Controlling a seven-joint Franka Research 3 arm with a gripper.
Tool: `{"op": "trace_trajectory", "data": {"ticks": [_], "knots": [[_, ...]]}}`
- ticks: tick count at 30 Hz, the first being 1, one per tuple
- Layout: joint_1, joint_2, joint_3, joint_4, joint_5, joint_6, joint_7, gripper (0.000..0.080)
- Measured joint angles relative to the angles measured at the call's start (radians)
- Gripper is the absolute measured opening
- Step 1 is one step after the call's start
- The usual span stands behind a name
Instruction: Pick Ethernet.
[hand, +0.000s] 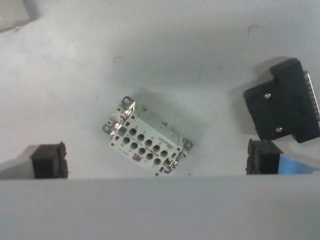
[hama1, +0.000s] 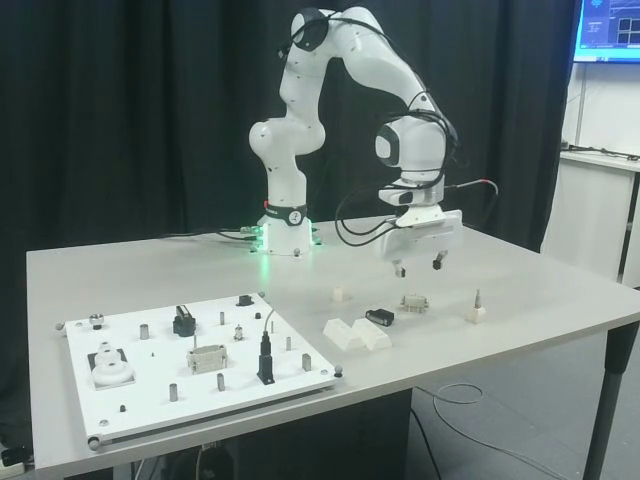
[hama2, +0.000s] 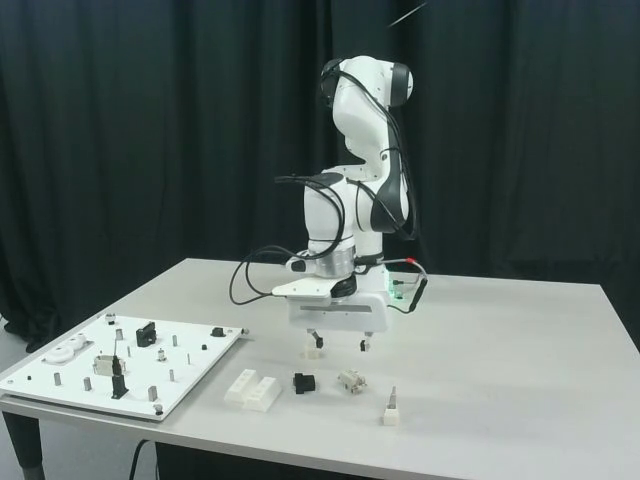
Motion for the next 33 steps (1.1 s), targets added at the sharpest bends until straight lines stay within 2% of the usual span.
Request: {"op": "trace_trajectory", "data": {"ticks": [33], "knots": [[0.025, 0.000, 0.001, 0.022, 0.000, -0.009, 0.025, 0.0800]]}}
